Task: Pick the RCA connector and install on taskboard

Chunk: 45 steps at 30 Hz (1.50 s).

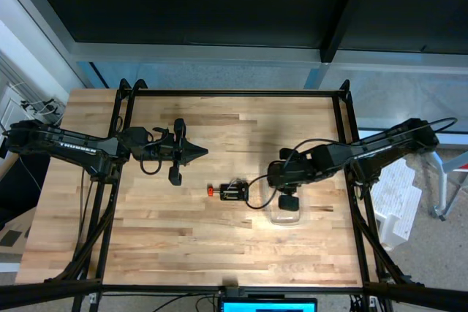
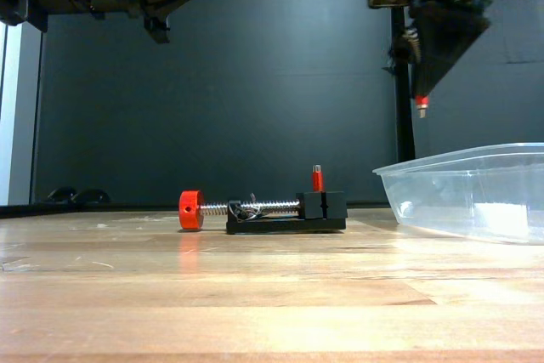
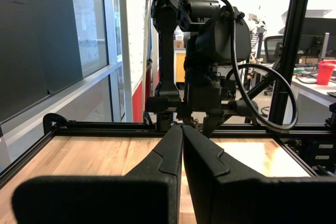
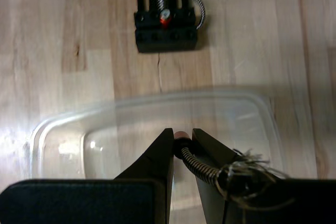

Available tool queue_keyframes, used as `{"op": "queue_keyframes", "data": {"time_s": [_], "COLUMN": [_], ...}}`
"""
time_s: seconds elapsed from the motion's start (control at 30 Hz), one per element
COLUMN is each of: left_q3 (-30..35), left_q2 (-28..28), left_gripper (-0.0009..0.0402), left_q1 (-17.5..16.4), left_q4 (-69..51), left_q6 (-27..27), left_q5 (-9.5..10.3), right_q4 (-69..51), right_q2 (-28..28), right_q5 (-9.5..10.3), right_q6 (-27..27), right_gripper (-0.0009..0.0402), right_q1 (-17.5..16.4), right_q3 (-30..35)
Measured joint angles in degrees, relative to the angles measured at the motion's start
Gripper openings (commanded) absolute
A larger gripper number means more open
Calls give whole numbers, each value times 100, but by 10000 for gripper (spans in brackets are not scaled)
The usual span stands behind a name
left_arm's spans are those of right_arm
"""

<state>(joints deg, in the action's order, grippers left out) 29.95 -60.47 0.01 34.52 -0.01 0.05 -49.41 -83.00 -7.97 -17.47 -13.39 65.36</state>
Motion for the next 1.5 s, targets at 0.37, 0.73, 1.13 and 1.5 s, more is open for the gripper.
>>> {"op": "queue_keyframes", "data": {"time_s": [0.37, 0.73, 1.13, 1.5], "left_q3": [-2, 0, 0, 0], "left_q2": [0, 0, 0, 0], "left_gripper": [0, 0, 0, 0], "left_q1": [0, 0, 0, 0], "left_q4": [0, 0, 0, 0], "left_q6": [0, 0, 0, 0], "left_q5": [0, 0, 0, -2], "right_q4": [61, 68, 109, 295], "right_q2": [-992, -1705, -2194, -2260], "right_q5": [-50, -151, -149, -146], "right_q6": [46, 151, 155, 153], "right_gripper": [0, 0, 0, 0], "right_q1": [142, 236, 232, 245], "right_q3": [876, 1484, 1891, 1847]}}
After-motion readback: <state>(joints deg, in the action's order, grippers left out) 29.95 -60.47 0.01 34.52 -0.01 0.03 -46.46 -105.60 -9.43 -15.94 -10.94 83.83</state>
